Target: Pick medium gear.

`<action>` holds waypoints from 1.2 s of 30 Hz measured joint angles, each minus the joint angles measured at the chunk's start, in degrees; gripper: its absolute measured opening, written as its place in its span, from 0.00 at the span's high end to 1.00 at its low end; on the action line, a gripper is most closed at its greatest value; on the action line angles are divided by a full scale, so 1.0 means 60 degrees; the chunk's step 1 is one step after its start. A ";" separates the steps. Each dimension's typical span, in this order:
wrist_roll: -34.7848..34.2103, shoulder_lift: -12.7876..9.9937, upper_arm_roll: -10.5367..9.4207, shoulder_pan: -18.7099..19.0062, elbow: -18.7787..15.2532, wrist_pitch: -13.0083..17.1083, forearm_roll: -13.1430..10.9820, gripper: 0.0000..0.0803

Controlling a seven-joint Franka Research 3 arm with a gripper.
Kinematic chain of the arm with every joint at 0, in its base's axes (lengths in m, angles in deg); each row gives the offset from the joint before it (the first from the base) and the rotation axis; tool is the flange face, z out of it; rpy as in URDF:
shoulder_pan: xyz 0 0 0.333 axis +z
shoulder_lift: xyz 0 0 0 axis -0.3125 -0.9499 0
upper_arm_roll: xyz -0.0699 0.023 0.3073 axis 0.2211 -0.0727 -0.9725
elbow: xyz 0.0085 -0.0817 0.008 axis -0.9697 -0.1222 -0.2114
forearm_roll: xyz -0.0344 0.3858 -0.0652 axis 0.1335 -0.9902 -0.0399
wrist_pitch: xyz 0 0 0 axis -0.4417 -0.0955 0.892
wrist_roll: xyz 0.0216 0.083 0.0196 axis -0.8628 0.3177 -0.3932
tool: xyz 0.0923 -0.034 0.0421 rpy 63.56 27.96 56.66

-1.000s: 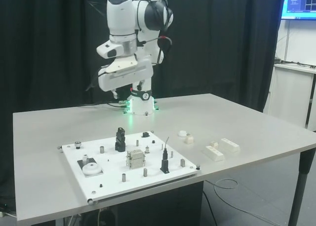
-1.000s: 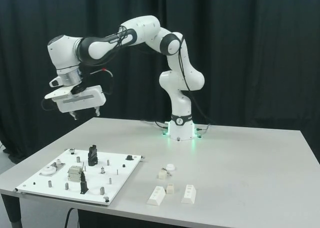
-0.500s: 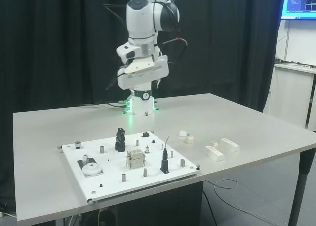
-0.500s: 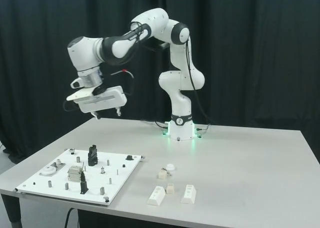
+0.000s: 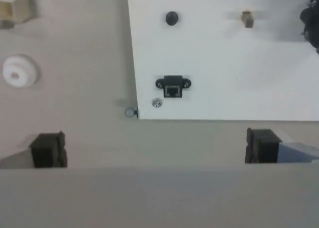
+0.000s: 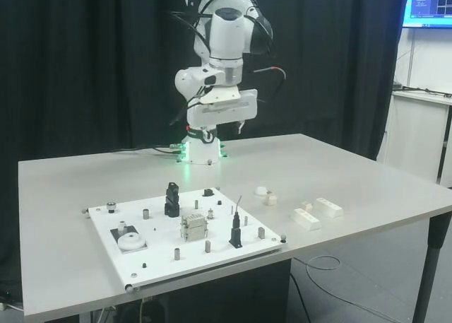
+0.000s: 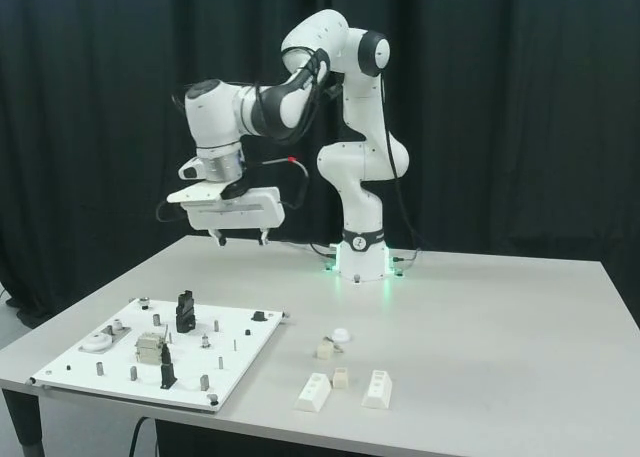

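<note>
A small white round gear lies loose on the grey table just right of the white board. In the wrist view the gear sits off to one side of the fingers, beyond the board's corner. A larger white gear rests on the board's left part. My gripper hangs high above the table behind the board, far above the small gear. It is open, its black fingertips wide apart with nothing between them.
The board carries a black socket, several pegs and black connectors. A small block lies beside the gear. White blocks lie further right. The arm's base stands at the back with a green light.
The arm has swung from above the board's left side across to the right, towards its base, staying high. The gripper holds nothing throughout.
</note>
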 joint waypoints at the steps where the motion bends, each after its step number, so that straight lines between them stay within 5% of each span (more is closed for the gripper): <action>1: -0.0084 0.0053 -0.0001 0.0074 -0.0106 0.0118 0.0062 0.00; 20: -0.1674 0.0446 -0.0440 0.1003 -0.1582 0.1367 0.0199 0.00; 36: -0.2014 0.1159 -0.0928 0.1462 -0.3182 0.3500 0.0185 0.00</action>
